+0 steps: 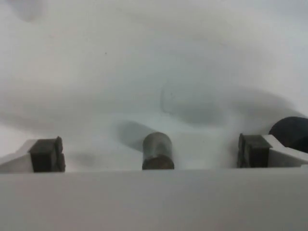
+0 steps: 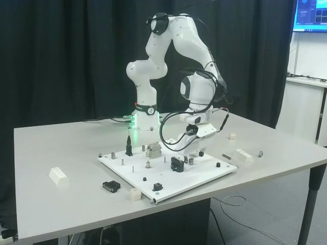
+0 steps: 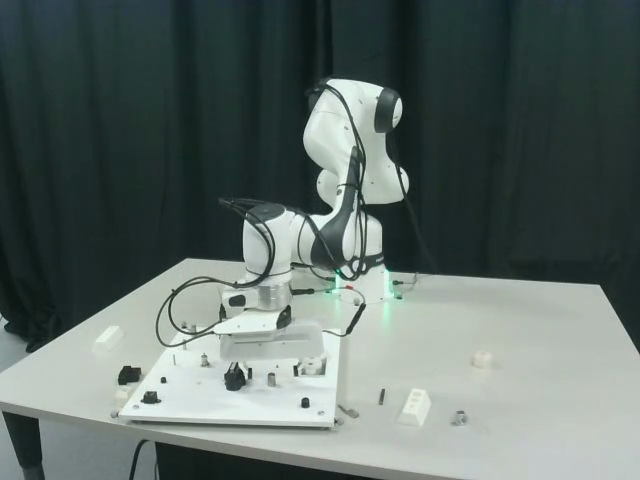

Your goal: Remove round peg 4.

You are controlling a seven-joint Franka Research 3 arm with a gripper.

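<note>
The white Franka arm (image 2: 168, 56) is reaching down over the white assembly board (image 2: 168, 171) that is lying on the grey tabletop (image 2: 61, 148). In the wrist view the gripper (image 1: 150, 153) is hanging low over the board with its jaws spread wide and released, gripping nothing; one black finger pad (image 1: 46, 155) is showing on one side and the other on the opposite side. The round peg (image 1: 157, 150), a short grey cylinder, is standing upright on the board between the two pads, roughly midway, touching neither. A black rounded part (image 1: 291, 132) is peeking in just past one finger. In the first room view the gripper (image 2: 191, 153) is sitting over the far middle of the board, with the peg (image 2: 191, 161) just below it. A black block (image 2: 177, 165) is standing near the gripper on the board's nearer side. Off the board, a white block (image 2: 59, 176) is lying well apart on the tabletop, and a black part (image 2: 111, 186) is lying just beside the board's near edge. In the second room view the gripper (image 3: 262, 345) is again hanging low over the board (image 3: 200, 400), and a green light (image 3: 385, 300) is glowing at the arm's base.
</note>
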